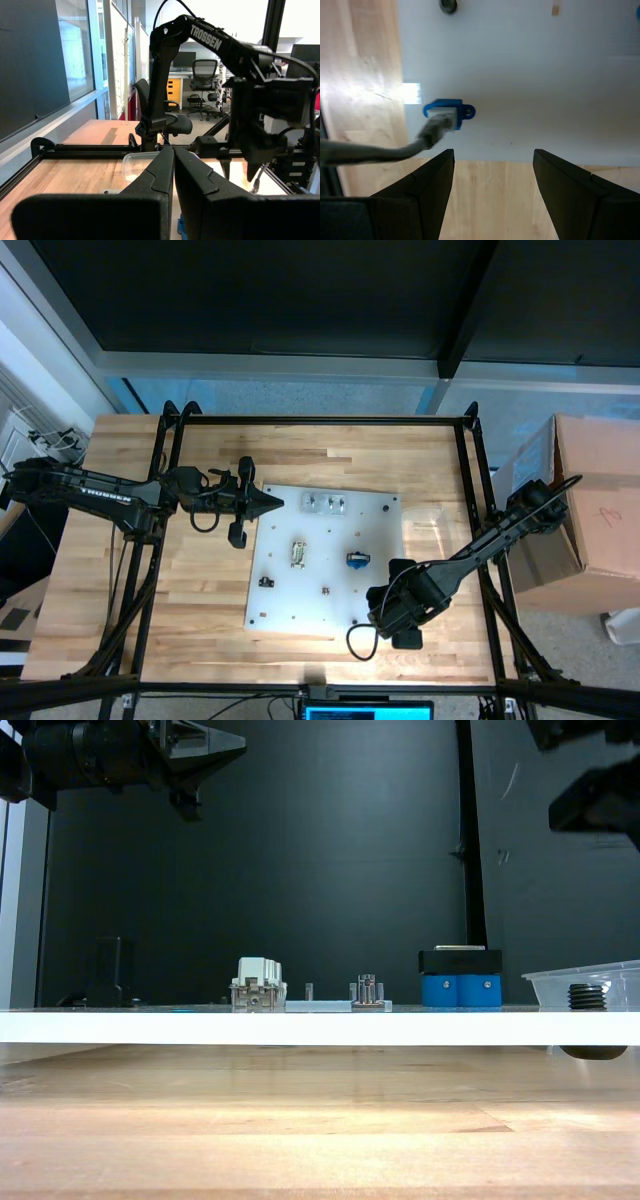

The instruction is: Remove the RJ45 connector from the taskboard and place in the container

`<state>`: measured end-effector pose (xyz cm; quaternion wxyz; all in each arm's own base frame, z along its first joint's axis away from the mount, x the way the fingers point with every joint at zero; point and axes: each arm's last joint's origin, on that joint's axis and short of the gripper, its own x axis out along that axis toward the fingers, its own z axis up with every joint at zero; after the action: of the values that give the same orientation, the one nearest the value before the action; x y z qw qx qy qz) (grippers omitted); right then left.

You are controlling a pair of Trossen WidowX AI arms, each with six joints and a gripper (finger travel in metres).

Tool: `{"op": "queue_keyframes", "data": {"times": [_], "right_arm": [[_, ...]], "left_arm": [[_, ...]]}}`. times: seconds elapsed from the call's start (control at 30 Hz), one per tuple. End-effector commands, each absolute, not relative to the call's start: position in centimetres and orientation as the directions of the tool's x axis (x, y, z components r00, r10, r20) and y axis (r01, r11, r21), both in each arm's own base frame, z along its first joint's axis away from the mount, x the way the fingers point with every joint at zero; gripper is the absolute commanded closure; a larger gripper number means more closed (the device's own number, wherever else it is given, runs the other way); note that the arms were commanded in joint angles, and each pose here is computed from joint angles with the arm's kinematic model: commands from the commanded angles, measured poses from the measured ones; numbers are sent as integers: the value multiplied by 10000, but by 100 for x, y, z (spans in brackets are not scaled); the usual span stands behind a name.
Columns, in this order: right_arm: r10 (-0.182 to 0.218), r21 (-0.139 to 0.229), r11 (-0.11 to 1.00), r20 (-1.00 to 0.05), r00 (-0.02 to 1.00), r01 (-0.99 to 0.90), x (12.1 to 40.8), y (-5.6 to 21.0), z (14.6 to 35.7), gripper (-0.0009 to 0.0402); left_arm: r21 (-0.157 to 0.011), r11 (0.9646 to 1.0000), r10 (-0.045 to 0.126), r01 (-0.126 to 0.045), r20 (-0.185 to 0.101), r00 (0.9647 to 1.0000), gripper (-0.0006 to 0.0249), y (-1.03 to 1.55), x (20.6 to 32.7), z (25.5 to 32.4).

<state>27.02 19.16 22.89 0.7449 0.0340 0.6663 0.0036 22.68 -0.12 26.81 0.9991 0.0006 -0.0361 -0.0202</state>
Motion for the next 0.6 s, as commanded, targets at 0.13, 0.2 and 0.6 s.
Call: {"op": "queue_keyframes", "data": {"times": [0.13,0.2,0.6], "right_arm": [[439,544,9932,-9939,1014,1033,2684,1947,2425,160],[416,532,9911,-9945,958,1219,2662,1973,2466,155],[338,597,9897,-9805,1936,1297,2495,2281,2783,148]], "left_arm": [[28,9992,-404,403,725,9965,243,-11,2269,2682],[28,9992,-404,403,725,9965,243,-11,2269,2682],[28,9992,-408,407,725,9965,243,-12,2269,2682]]}}
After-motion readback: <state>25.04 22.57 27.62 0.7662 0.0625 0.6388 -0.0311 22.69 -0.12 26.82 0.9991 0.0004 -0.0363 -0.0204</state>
